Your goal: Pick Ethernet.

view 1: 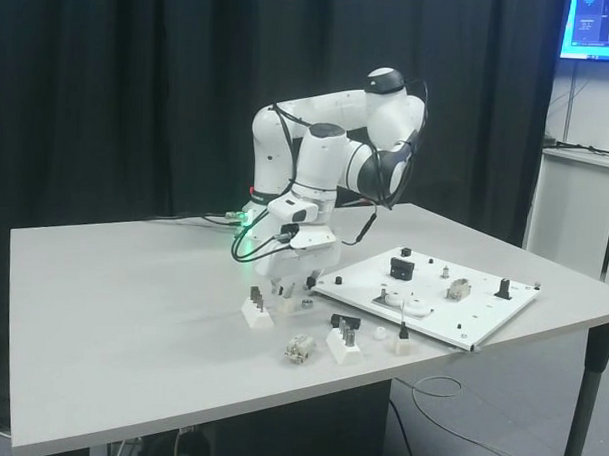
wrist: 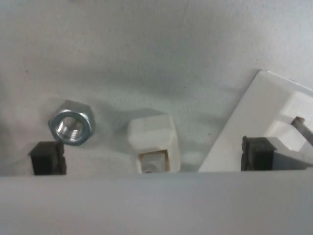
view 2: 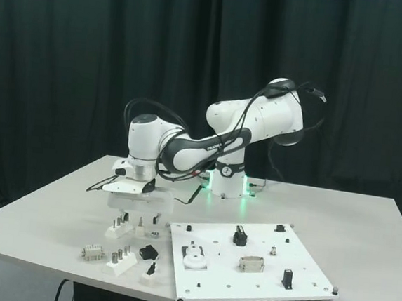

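The white two-finger gripper (wrist: 145, 156) hangs low over the grey table (view 1: 122, 282), jaws wide and empty, with the black fingertips (wrist: 47, 157) well apart on either side of a small white block with a square socket opening (wrist: 152, 142), which I judge to be the Ethernet part. In the wrist view that block sits between the jaws but nearer one finger than the other. A bright metal hexagonal nut (wrist: 72, 122) lies at about 10 o'clock from the block, just beside the nearer fingertip. The large white assembly board (wrist: 254, 127) lies at 3 o'clock, and the far fingertip stands over its edge. Risks, as I judge them: a straight descent may land that finger on the board edge; the other finger may knock the nut; and off-centre closing may push or tilt the block instead of clamping it.
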